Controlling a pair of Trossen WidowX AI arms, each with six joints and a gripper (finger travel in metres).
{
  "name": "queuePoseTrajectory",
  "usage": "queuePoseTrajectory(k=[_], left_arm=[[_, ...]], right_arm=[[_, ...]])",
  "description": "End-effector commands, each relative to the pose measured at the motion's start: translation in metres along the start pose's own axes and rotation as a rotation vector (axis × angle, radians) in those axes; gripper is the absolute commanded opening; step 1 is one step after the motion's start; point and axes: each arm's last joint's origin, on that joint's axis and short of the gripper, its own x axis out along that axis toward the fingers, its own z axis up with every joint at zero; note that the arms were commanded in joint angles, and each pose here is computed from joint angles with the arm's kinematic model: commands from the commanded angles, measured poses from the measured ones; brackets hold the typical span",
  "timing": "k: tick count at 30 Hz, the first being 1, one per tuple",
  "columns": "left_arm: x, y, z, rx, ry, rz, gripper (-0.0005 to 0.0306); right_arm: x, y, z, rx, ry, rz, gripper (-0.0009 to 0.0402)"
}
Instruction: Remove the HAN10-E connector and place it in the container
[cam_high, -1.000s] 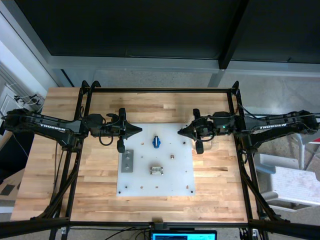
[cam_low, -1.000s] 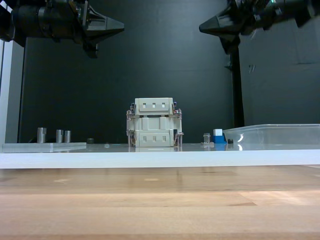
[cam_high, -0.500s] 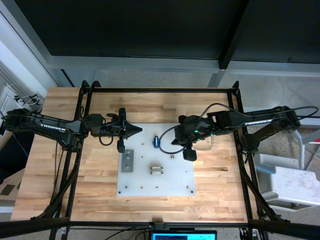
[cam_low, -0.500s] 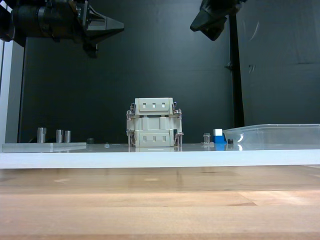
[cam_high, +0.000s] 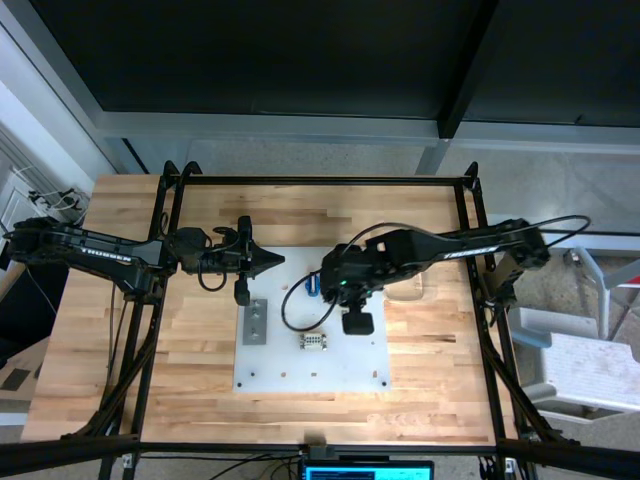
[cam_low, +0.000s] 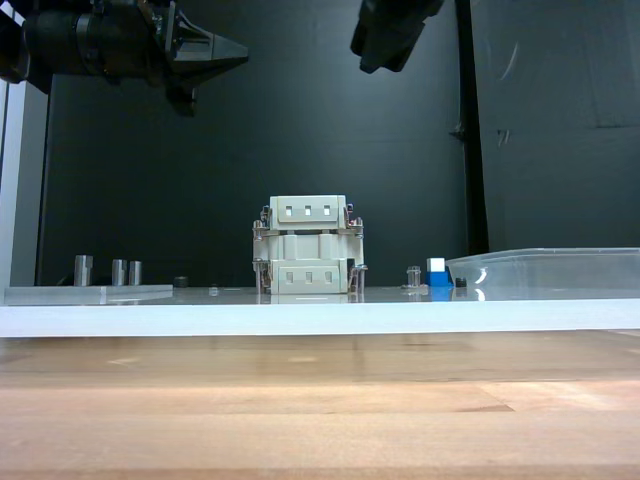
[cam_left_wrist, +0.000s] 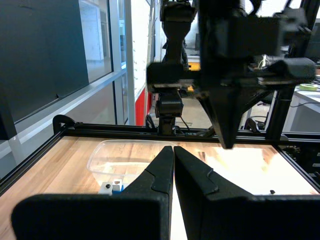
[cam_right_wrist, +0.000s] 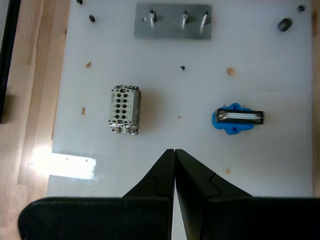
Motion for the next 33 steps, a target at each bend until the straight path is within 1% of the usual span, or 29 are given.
queuePoseTrajectory(k=[1,4,6,13,18,24,28,31,33], left_arm=[[0.000,0.000,0.000,0.000,-0.001,0.000,0.0000],[0.000,0.000,0.000,0.000,-0.001,0.000,0.0000],[0.000,0.000,0.000,0.000,0.000,0.000,0.0000],[0.000,0.000,0.000,0.000,-0.001,0.000,0.0000],[0.000,0.000,0.000,0.000,0.000,0.000,0.0000],[0.000,0.000,0.000,0.000,-0.001,0.000,0.0000],[0.000,0.000,0.000,0.000,0.000,0.000,0.0000],[0.000,0.000,0.000,0.000,0.000,0.000,0.0000],[0.000,0.000,0.000,0.000,-0.001,0.000,0.0000]], right_arm=[[0.012,0.005,0.010,0.000,0.045,0.001,0.0001],[0.021,0.011,0.017,-0.007,0.078,0.001,0.0008],[0.027,0.014,0.022,0.003,0.090,0.000,0.0019],[0.050,0.026,0.035,-0.006,0.119,0.007,0.0083],[0.067,0.030,0.036,-0.009,0.150,0.007,0.0140],[0.088,0.035,0.035,0.009,0.185,0.005,0.0205],[0.099,0.038,0.036,0.026,0.189,0.005,0.0235],[0.099,0.041,0.036,0.039,0.185,0.004,0.0251],[0.106,0.043,0.035,0.047,0.196,0.000,0.0258]])
